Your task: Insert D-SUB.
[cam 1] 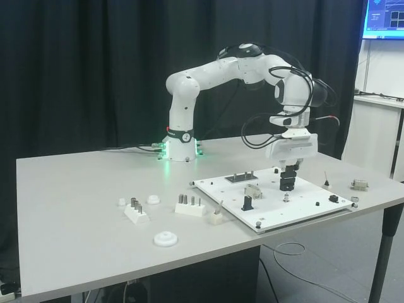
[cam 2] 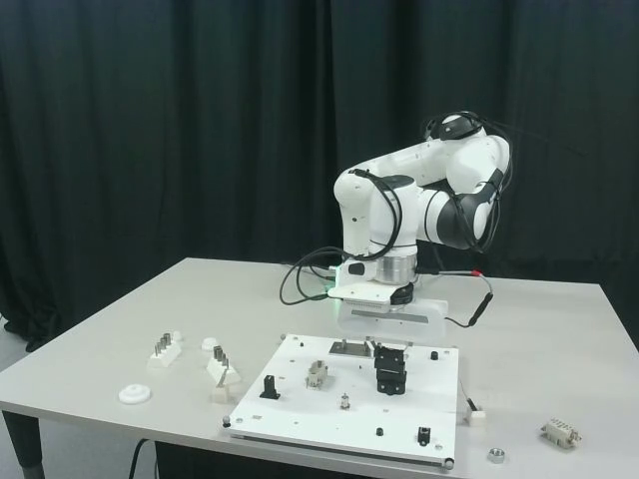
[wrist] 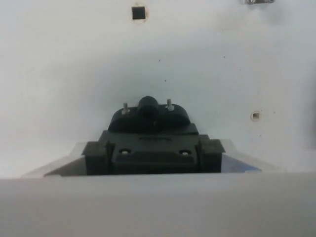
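White arm's claw [cam 1: 288, 175] grips a blocky black D-SUB plug [cam 1: 287, 184] — poised above the flat white board [cam 1: 271, 218] on the grey desk [cam 1: 76, 208].

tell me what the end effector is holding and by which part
The end effector holds a black D-SUB connector, gripped across the sides of its rear housing, with its mating end pointing down toward the white board.

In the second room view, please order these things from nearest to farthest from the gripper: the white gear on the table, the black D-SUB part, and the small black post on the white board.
1. The black D-SUB part, right at the gripper, over the white board.
2. The small black post, on the board toward the side of the loose parts.
3. The white gear, off the board, near the table edge.
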Robot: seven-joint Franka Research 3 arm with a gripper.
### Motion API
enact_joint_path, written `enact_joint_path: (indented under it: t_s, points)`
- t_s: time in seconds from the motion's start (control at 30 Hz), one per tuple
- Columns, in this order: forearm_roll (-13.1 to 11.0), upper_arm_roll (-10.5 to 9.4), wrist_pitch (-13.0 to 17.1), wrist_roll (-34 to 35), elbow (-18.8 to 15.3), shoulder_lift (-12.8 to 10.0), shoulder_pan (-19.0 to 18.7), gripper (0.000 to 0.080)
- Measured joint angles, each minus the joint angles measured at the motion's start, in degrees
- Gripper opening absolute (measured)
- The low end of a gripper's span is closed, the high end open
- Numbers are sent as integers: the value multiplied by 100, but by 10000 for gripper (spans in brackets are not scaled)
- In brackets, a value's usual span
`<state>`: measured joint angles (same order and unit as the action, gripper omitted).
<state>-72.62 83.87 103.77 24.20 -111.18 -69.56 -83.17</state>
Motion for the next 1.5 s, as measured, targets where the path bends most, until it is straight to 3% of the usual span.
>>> enact_joint_path:
  t_s: [0.3, 1.0, 1.5]
  points:
    - [0, 0, 0, -3, 0, 0, -1, 382]
    - [0, 1, -21, -755, 3, 11, -6, 382]
    - [-10, 1, -52, -816, 18, 13, -7, 382]
